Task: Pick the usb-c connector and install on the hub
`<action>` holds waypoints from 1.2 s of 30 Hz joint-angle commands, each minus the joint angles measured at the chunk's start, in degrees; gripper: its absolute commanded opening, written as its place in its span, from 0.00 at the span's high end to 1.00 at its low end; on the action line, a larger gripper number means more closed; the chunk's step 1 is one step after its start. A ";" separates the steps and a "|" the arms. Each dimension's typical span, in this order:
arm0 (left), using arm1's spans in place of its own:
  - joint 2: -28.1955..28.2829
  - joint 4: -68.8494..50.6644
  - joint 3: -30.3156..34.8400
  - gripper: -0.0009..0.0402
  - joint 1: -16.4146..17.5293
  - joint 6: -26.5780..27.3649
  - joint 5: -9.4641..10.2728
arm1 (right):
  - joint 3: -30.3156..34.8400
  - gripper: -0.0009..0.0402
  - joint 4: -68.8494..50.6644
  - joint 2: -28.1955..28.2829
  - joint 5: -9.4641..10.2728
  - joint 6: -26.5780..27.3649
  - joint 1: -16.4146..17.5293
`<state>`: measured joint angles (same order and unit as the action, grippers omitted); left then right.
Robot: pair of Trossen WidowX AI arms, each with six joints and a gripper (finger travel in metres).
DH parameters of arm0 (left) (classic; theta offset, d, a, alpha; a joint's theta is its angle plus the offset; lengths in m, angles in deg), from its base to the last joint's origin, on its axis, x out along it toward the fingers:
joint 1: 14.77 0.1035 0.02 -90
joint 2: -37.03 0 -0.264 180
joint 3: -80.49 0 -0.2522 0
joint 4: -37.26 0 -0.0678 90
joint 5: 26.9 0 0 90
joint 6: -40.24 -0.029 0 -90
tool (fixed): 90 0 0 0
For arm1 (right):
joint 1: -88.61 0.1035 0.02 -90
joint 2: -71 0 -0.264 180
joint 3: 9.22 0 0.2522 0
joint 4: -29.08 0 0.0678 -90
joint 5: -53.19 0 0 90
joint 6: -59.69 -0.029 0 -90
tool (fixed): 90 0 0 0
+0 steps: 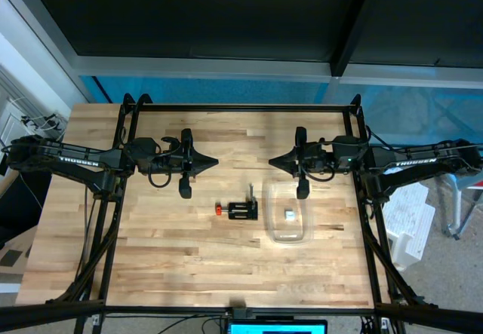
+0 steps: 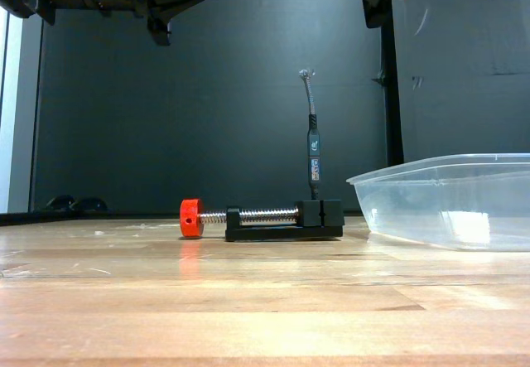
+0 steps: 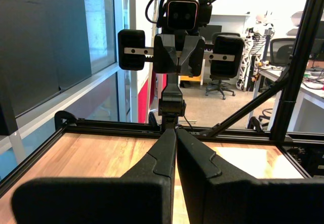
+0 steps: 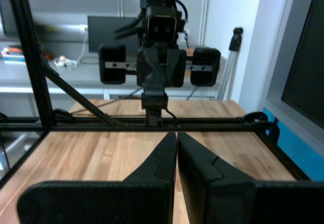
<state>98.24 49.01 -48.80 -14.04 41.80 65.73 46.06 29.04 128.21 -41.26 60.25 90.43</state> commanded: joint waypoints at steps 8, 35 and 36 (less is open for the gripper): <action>0.00 0.02 0.02 0.98 0.02 -0.02 0.00 | -3.61 0.98 3.37 -2.49 0.20 -3.10 -0.35; 0.00 0.04 0.02 0.98 0.02 -0.02 -0.02 | -3.61 0.98 3.74 -2.34 2.51 -3.19 -3.08; 0.00 0.02 0.02 0.98 0.02 -0.02 0.00 | -3.61 0.98 3.74 -2.34 2.51 -3.28 -3.06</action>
<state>98.24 49.04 -48.80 -14.04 41.78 65.73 42.43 32.77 125.85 -38.74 57.06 87.33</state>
